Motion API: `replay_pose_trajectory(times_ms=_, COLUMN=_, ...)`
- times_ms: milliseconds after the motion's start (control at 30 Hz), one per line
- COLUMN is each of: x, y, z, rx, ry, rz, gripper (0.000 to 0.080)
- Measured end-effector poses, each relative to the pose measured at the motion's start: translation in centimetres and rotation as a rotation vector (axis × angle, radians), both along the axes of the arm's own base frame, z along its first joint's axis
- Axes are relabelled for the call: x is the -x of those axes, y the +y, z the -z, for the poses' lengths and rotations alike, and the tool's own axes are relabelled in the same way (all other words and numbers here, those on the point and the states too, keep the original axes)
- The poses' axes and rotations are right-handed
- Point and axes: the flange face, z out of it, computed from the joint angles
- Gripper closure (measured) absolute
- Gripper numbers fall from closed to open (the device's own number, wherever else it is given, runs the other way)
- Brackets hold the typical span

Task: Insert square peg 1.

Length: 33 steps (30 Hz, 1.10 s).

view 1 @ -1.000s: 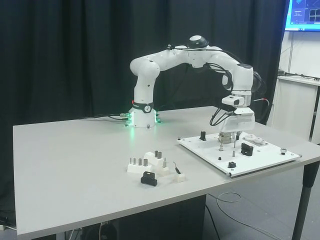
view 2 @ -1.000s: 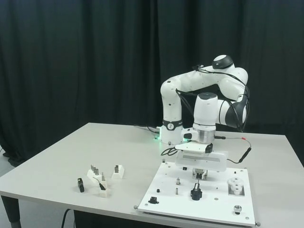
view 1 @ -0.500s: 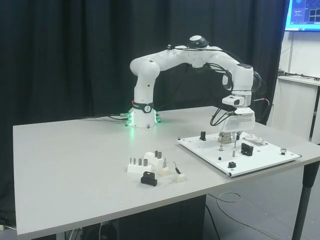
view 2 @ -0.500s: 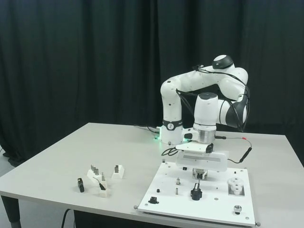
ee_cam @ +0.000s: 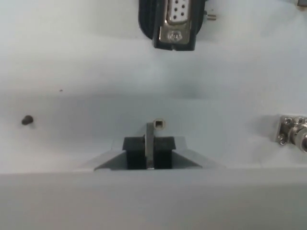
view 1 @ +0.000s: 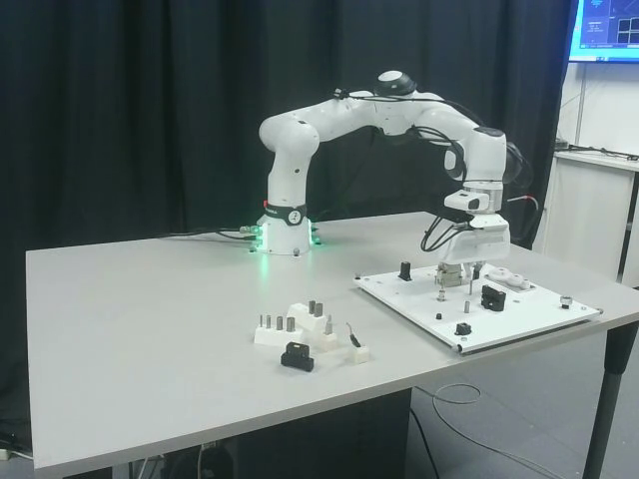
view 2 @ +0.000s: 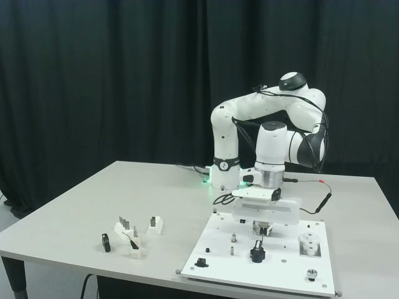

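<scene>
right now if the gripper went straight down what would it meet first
Probably the square hole in the white board: the square peg held in the gripper points down at it, its tip just short of the opening. Depth is unclear.

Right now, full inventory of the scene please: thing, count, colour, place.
table: 1, grey, carries everything.
task board: 1, white, flat on the table under the gripper.
square peg: 1, grey, held upright in the gripper, tip at the square hole.
D-sub connector: 1, black housing, on the board.
part holders: small cluster, white with grey pegs, on the table beside the board.
black part: 1, in front of the holders.
arm: 1, white, base lit green.
gripper: 1, shut on the peg.
</scene>
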Motion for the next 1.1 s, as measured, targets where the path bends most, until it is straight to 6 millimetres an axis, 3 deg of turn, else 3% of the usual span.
replay_pose_trajectory(times_ms=1100, x=0.02, y=-0.12, z=-0.04, rx=0.015, ry=0.003, rz=-0.004, gripper=0.0772)
